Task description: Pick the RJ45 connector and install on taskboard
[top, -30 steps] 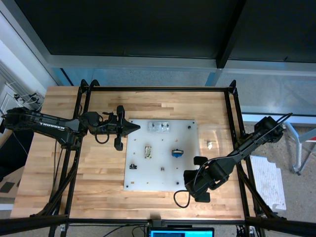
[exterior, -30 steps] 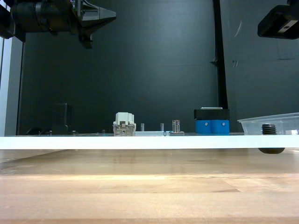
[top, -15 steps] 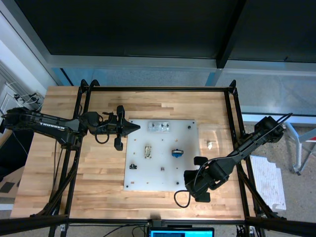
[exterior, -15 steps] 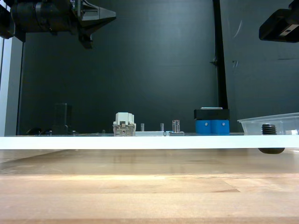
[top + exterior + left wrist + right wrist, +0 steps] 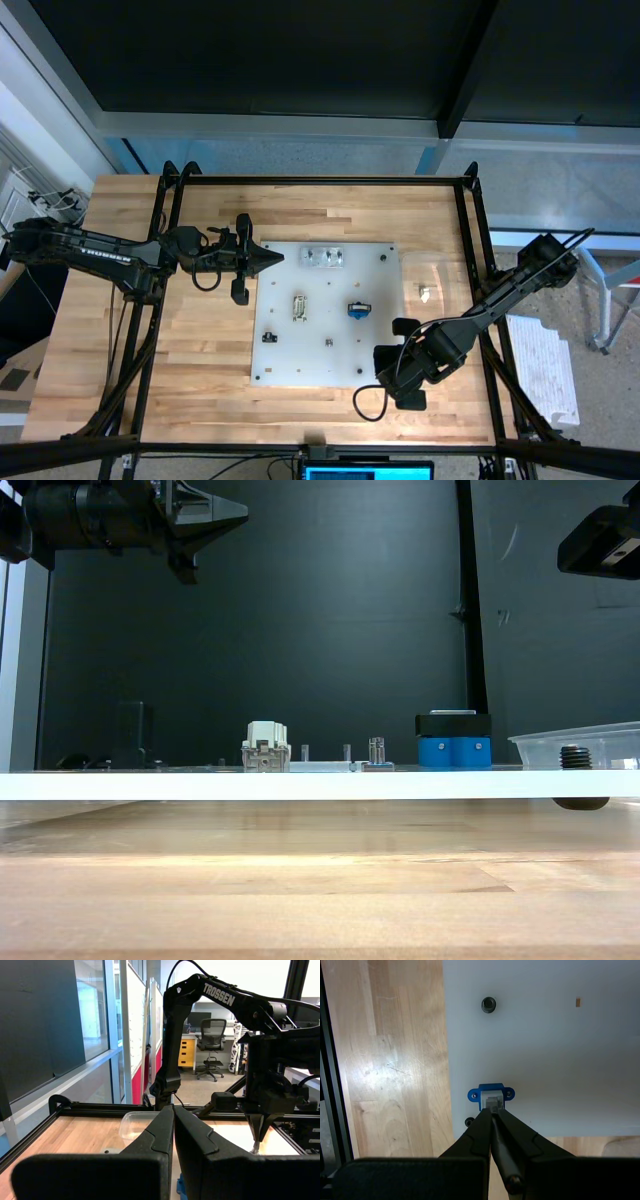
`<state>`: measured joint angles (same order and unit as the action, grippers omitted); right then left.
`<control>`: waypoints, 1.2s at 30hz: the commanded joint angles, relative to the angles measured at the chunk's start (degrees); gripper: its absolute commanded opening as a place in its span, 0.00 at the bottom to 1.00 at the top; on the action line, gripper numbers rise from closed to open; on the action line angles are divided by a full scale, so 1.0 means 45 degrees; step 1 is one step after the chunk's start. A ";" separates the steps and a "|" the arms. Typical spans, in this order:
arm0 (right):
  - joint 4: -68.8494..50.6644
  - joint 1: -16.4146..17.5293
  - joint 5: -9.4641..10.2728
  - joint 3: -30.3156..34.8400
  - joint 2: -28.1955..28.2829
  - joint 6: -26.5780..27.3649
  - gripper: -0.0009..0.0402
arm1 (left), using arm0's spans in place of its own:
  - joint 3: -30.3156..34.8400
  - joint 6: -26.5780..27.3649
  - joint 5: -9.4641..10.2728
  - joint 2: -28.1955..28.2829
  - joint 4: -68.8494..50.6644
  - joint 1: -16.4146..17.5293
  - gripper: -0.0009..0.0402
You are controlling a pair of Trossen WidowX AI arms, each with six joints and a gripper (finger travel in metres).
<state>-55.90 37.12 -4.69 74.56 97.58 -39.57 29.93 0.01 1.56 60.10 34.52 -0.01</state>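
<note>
Jaws together: left gripper [image 5: 278,258] (unmoved) by taskboard [image 5: 300,355], right gripper [image 5: 491,1111] over it, marginally rightward.

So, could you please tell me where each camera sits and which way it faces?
High: above the near edge, looking down on the taskboard; left gripper near its far-left corner, right gripper over its near-right corner.
Low: table height, near edge, looking level; both grippers overhead.
Left wrist: across the table past shut fingers toward the right arm.
Right wrist: down past fingers shut on the RJ45 connector at a blue socket.
High and left wrist share the right gripper.
</note>
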 commanded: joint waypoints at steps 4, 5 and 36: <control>-0.0024 0.0010 0.0083 -0.0029 0.0078 -0.0019 0.02 | 0.0005 -0.0005 -0.0005 0.0005 0.0000 0.0005 0.02; -0.0024 0.0015 0.0083 -0.0029 0.0078 -0.0039 0.02 | 0.0005 -0.0005 -0.0005 0.0000 0.0000 0.0000 0.02; 0.0073 0.0083 0.0277 -0.0029 -0.0165 -0.0102 0.25 | 0.0005 0.0000 -0.0005 0.0000 0.0000 0.0005 0.02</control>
<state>-55.66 37.50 -2.85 74.24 97.14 -40.01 29.95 0.01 1.56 60.10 34.52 -0.01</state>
